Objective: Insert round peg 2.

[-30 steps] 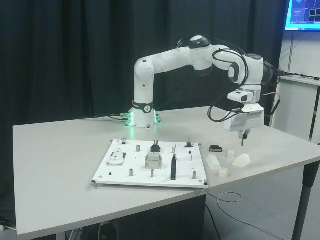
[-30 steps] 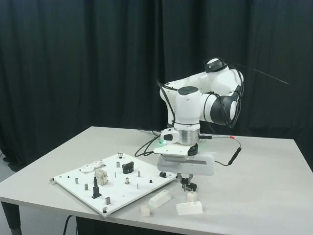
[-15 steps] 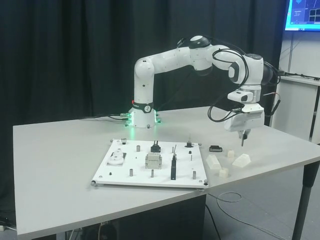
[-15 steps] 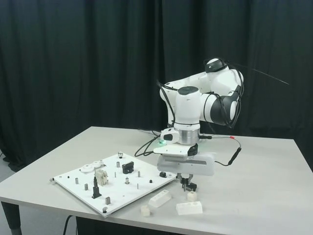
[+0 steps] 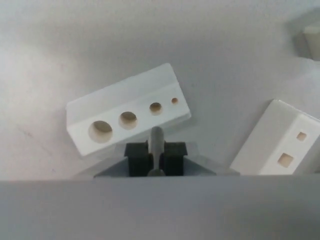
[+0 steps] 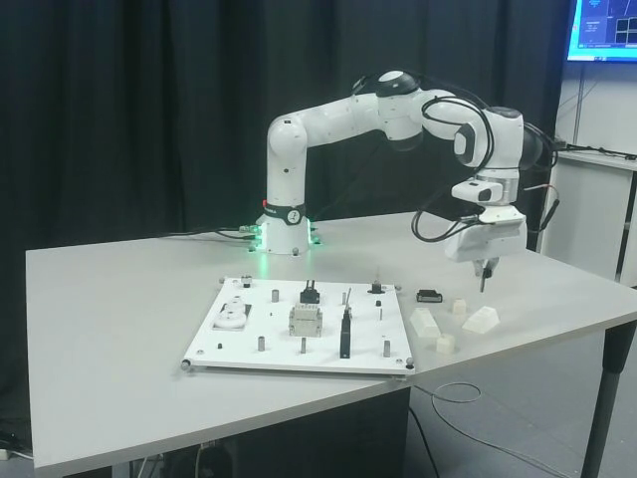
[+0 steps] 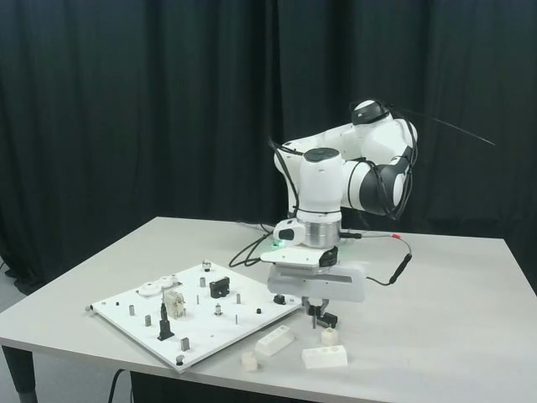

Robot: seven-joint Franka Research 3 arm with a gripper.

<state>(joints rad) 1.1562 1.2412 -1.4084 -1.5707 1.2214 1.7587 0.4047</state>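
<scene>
Pincer point(image 5: 156, 159) grips peg point(image 5: 157, 142) above four-hole block point(image 5: 129, 108); square-hole block point(image 5: 280, 145) near.

two room cameras face the table point(image 6: 119, 299) from different sides; wrist camera looks down close.

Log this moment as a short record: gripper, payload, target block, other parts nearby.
gripper: shut on round peg, raised above the table
round peg: grey, upright between the fingers
target: white block with four round holes, holes graded in width, all empty
neighbour: white block with square holes, lying apart from it
white board: off to one side
</scene>
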